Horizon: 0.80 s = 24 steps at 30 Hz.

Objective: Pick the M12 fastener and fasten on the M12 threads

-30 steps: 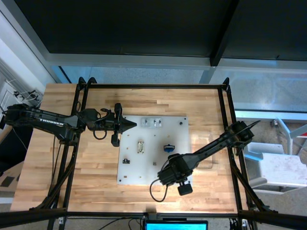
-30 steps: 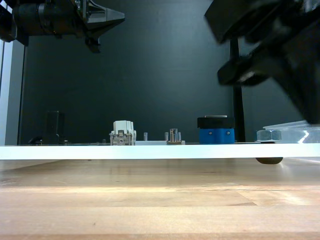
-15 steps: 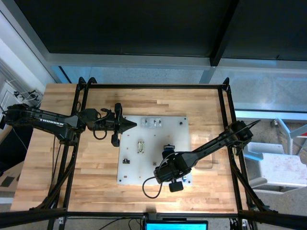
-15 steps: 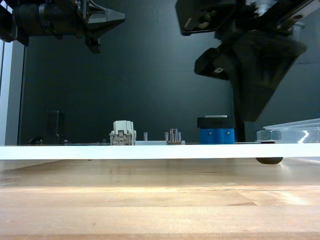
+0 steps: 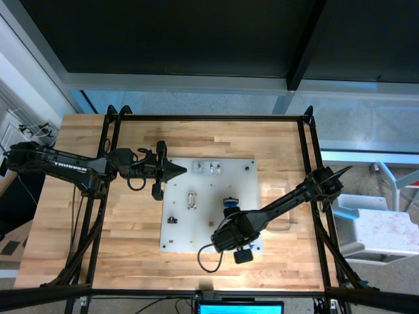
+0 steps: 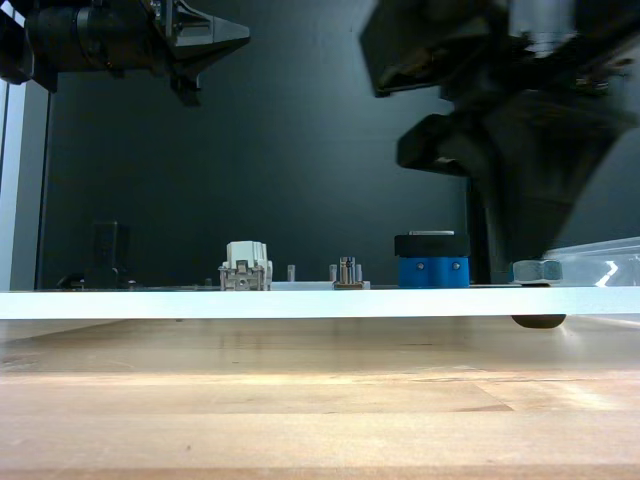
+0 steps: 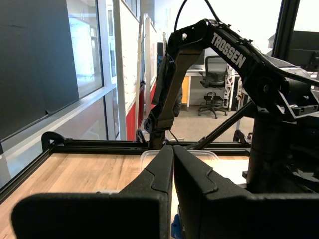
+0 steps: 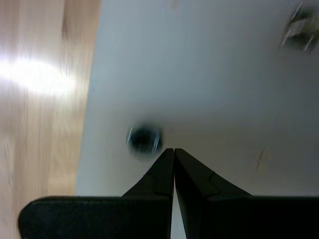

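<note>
1. The left gripper [image 5: 183,170] hangs high over the far left edge of the white board [image 5: 196,229], well apart from the work. Its wrist view shows its fingers pressed together on nothing.
2. The right gripper [image 8: 173,150] is down over the board's near right part. Its two fingers meet tip to tip with nothing between them.
3. The nut [image 8: 143,140] shows in the right wrist view as a blurred dark core with a silver rim. It sits on the board just beside the joined fingertips and close to the board's edge, with the wooden table [image 8: 45,99] beyond.
4. In the low view the nut [image 6: 538,270] sits low at board level in front of the clear tray [image 6: 600,255]. The right gripper's dark bulk is directly above it, and no ribs show beneath it.
5. The nut appears to be on its stud. How far down the threads it has run I cannot tell, because the arm covers that spot in the high view.
6. By my reading the picking is done and the step in hand is the fastening — the nut is placed but not gripped.
7. The next move calls for parting the fingers, shifting sideways to centre them over the nut, closing on its flats and then turning the wrist. The alignment must be careful, since the nut is small against the fingers.
</note>
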Each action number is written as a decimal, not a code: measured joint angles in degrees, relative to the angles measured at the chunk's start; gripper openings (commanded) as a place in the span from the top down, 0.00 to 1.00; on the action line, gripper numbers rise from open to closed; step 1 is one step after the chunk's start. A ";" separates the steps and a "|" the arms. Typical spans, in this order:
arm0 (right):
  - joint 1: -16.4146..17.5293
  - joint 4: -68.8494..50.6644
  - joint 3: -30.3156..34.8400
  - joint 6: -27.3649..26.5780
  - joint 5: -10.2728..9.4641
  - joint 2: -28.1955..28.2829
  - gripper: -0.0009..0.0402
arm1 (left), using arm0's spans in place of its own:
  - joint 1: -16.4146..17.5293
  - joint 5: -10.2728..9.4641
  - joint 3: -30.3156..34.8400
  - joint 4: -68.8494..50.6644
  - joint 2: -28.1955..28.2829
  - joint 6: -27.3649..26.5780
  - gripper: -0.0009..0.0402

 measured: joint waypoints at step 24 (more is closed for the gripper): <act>0.15 4.66 -2.89 6.47 2.19 -1.66 0.98 | 0.00 0.00 0.00 0.00 0.00 -0.02 0.98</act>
